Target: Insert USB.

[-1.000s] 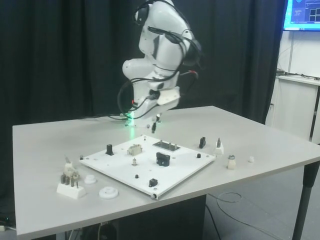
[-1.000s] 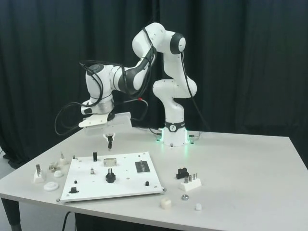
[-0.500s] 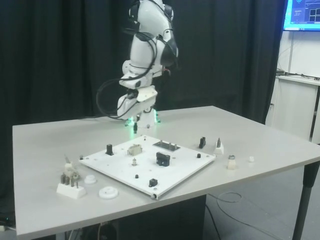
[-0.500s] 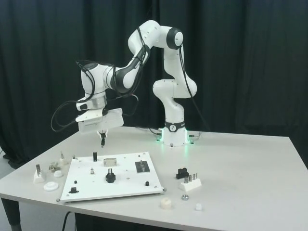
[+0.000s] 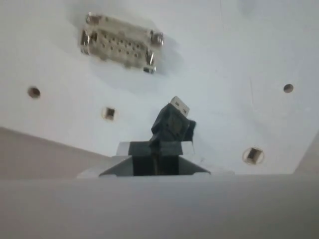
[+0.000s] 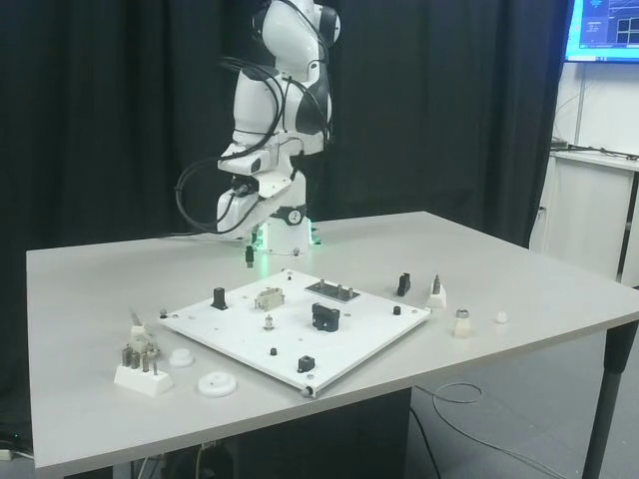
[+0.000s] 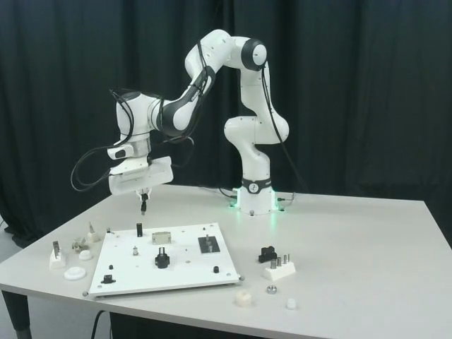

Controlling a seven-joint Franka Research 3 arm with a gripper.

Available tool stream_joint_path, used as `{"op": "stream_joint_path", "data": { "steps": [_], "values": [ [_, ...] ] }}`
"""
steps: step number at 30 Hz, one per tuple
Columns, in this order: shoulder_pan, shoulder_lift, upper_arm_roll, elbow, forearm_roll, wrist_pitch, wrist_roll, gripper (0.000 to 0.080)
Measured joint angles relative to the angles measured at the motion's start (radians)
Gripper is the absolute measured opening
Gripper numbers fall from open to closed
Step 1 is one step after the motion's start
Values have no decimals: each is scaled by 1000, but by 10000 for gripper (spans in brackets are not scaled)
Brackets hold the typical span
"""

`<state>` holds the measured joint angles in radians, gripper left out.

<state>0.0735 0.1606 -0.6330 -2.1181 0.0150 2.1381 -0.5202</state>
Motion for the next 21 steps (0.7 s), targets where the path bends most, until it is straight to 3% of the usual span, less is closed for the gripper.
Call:
{"op": "stream_joint_path", "data": {
  "steps": [13, 21],
  "values": [
    [0, 6, -58, -12, -19, 23, -211, 28],
    [0, 10, -82, -29, -44, 59, -454, 28]
  ]
}}
